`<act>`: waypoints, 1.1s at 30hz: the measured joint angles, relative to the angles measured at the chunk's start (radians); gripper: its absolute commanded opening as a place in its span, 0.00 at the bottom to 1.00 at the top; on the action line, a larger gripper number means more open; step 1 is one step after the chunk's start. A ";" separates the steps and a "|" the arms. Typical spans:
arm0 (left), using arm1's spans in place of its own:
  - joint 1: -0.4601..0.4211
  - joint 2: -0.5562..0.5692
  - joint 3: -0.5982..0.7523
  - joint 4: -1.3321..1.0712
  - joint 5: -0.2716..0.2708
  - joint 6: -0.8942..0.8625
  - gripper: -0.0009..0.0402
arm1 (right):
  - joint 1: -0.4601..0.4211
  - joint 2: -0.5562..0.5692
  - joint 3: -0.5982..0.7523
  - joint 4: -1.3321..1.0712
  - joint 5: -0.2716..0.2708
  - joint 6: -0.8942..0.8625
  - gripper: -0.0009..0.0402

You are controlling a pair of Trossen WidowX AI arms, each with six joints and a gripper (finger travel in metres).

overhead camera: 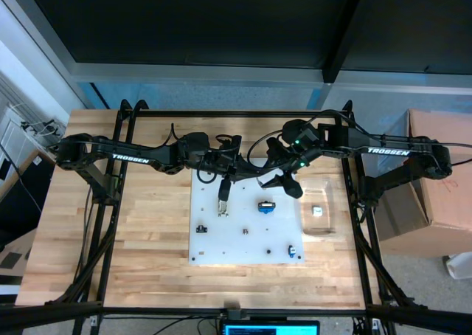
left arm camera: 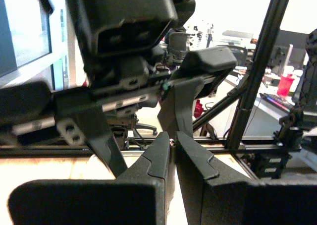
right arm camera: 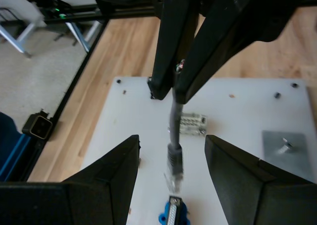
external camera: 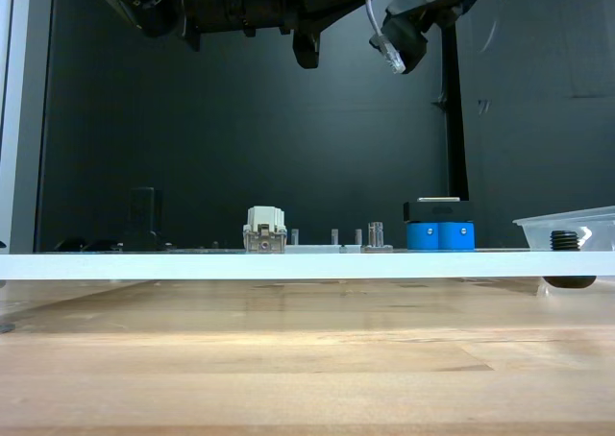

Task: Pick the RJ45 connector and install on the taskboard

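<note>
Starting at the near edge of the bench (overhead camera: 147, 232), the white taskboard (overhead camera: 236, 246) lies flat, and nothing on it is being touched. High above it hangs the RJ45 connector (right arm camera: 173, 168), held in the air and clear of any seat. It dangles by its grey cable, long axis vertical, clear plug tip pointing down at the board.

Up at the top of that cable, the left gripper (left arm camera: 173, 144) has its fingers (left arm camera: 156, 158) clenched on it, pinched almost flat together. So the plug sits directly below the left fingers.

Facing it from the other side, the right gripper (right arm camera: 172, 140) also hovers well above the board with its fingers (right arm camera: 119, 180) spread wide, grasping nothing. The plug lines up with the gap between them but ahead of it. The high view shows it apart from their tips.

Farther on, beneath and just past the dangling plug, sits the pale socket (right arm camera: 193, 123) on the board.

The left arm is plainly the nearer one. Since the plug swings on a limp cable, I'd judge it needs a firmer hold on its body before it goes down into that socket.
</note>
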 measured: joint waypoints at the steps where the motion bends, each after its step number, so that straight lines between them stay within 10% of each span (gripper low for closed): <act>1: 0.000 0.000 0.000 0.000 -0.016 -0.017 0.02 | 0.000 -0.001 0.011 -0.027 0.015 0.001 0.48; 12: -0.002 0.000 0.000 -0.006 -0.303 -0.356 0.02 | 0.008 -0.050 0.037 -0.206 0.227 0.048 0.48; 23: -0.004 0.000 0.008 -0.063 -0.542 -0.582 0.02 | 0.024 -0.094 0.036 -0.301 0.697 0.290 0.48; 33: -0.014 0.003 0.130 -0.320 -0.751 -0.591 0.02 | 0.057 -0.027 0.077 -0.309 0.762 0.459 0.48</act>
